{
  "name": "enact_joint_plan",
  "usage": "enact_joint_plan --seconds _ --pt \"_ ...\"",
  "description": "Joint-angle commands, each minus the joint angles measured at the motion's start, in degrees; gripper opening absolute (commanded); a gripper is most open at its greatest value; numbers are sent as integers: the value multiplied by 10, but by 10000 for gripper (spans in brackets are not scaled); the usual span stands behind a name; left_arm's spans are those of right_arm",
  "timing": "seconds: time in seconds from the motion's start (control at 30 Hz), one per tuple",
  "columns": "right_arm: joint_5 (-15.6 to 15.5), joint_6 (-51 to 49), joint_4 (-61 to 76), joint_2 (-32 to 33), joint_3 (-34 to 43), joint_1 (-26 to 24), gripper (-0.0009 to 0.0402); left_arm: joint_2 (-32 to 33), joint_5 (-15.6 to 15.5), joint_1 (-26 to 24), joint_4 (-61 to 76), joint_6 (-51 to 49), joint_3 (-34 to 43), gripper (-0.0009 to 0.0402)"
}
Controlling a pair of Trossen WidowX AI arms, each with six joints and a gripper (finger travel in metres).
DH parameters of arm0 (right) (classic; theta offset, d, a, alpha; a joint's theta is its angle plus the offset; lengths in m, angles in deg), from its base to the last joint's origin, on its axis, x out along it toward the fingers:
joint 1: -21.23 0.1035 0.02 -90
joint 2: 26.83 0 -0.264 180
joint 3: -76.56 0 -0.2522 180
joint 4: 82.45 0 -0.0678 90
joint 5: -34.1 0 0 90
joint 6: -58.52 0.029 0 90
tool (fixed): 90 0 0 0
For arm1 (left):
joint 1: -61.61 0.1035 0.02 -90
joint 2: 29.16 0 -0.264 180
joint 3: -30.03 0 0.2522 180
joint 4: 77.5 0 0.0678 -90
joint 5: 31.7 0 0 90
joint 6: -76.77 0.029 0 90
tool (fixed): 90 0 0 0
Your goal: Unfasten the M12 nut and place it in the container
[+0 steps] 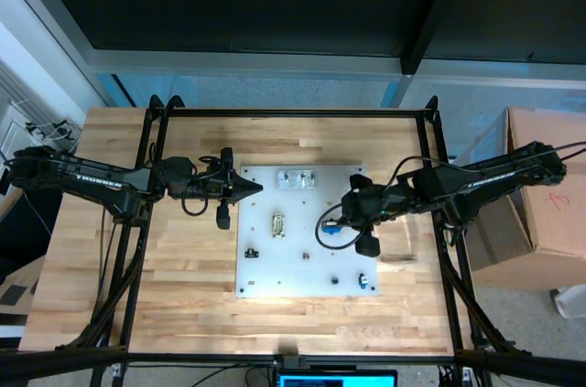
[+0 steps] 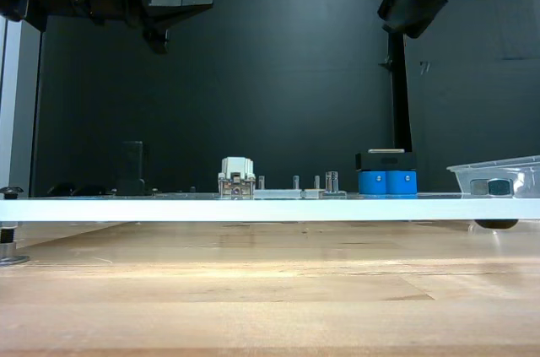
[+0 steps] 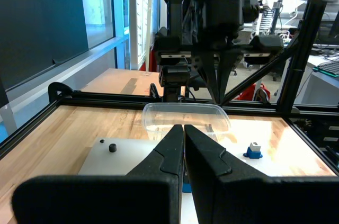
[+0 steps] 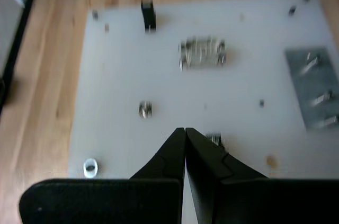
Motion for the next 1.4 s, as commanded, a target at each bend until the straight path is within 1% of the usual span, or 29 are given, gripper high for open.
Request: enact_joint_plan --seconds 0.03,0.1,0.2,0.27,0.33,0.43,0.5,0.57,0.7,0.77,0.83,0.97,1.07,1.13,1.23,1.4 --pt "-5 1 68 35 36 6 0 0 0 0 0 0 0 0" --pt "-19 5 109 66 65 7 0 0 0 0 0 0 0 0" --pt "-22 18 170 112 114 15 0 0 0 0 0 0 0 0" --pt "-34 37 207 144 147 21 0 0 0 0 0 0 0 0" --pt "-34 94 238 173 179 26 0 0 0 0 0 0 0 0" --pt "-37 233 272 212 221 29 3 0 0 0 0 0 0 0" --pt "-65 266 282 236 242 34 12 0 0 0 0 0 0 0" --pt "-94 297 283 255 257 42 28 0 0 0 0 0 0 0" --pt "-95 370 282 294 278 55 75 0 0 0 0 0 0 0" --pt "-107 417 280 309 280 60 101 0 0 0 0 0 0 0" --pt "-112 462 277 319 280 66 129 0 0 0 0 0 0 0" --pt "-113 559 276 337 278 81 181 0 0 0 0 0 0 0" --pt "-114 605 273 352 278 92 213 0 0 0 0 0 0 0" --pt "-119 630 269 362 278 99 228 0 0 0 0 0 0 0" --pt "-118 627 256 373 278 107 242 0 0 0 0 0 0 0" --pt "-113 606 236 394 278 114 242 0 0 0 0 0 0 0"
